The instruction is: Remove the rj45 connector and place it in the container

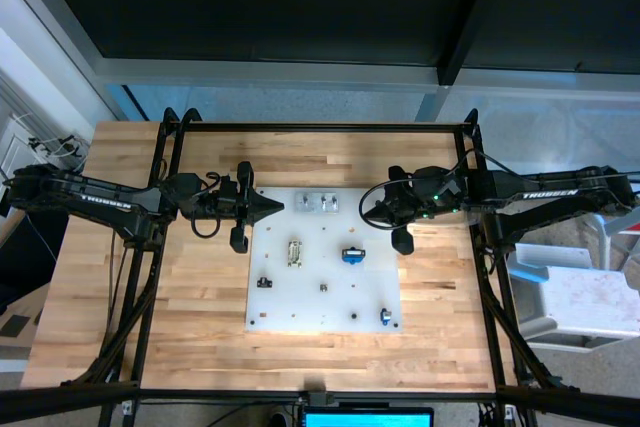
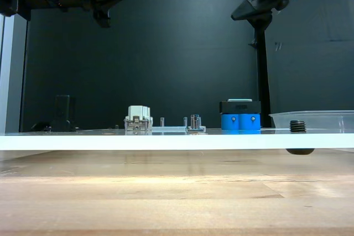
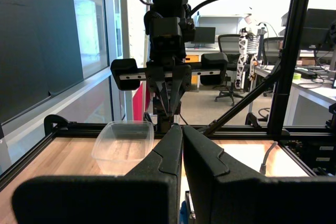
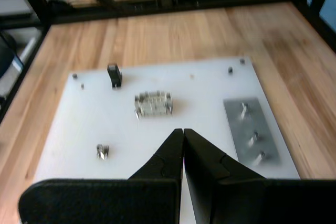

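The rj45 connector looks like a tiny silvery plug in a small blue socket at the white board's near right corner; nothing is near it. The container, a clear tub, stands below the right arm and shows at the board's right end. My left gripper hangs shut and empty high over the board's far left edge. My right gripper hangs shut and empty high over the far right part, facing the left one. Both fingertip pairs meet in the wrist views.
On the board stand a beige-metal rectangular connector, a larger blue connector, a metal plate with pins, a small silvery part and a black knurled knob. A black frame rings the wooden table.
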Motion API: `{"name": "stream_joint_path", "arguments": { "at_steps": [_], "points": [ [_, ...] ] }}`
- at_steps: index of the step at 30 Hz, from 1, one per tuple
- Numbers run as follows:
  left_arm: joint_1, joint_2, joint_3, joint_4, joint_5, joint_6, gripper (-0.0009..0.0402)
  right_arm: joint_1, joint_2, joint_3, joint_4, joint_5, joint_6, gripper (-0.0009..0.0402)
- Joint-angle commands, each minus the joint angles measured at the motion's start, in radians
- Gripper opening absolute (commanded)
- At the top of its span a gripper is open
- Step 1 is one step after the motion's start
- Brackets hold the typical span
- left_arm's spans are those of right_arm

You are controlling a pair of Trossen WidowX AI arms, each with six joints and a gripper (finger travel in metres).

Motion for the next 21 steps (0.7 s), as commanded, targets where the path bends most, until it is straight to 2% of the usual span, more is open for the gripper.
{"name": "stream_joint_path", "arguments": {
  "at_steps": [1, 9, 13, 21],
  "points": [
    [0.0, 0.0, 0.0, 0.0, 0.0, 0.0, 0.0, 0.006, 0.0, 0.032, -0.114, 0.02, 0.006, 0.0],
    [0.0, 0.0, 0.0, 0.0, 0.0, 0.0, 0.0, 0.04, 0.0, 0.053, -0.262, 0.029, 0.033, 0.0],
    [0.0, 0.0, 0.0, 0.0, 0.0, 0.0, 0.0, 0.089, 0.0, 0.055, -0.327, 0.072, 0.057, 0.0],
    [0.0, 0.0, 0.0, 0.0, 0.0, 0.0, 0.0, 0.198, 0.008, 0.054, -0.389, 0.121, 0.135, 0.0]
  ]
}}
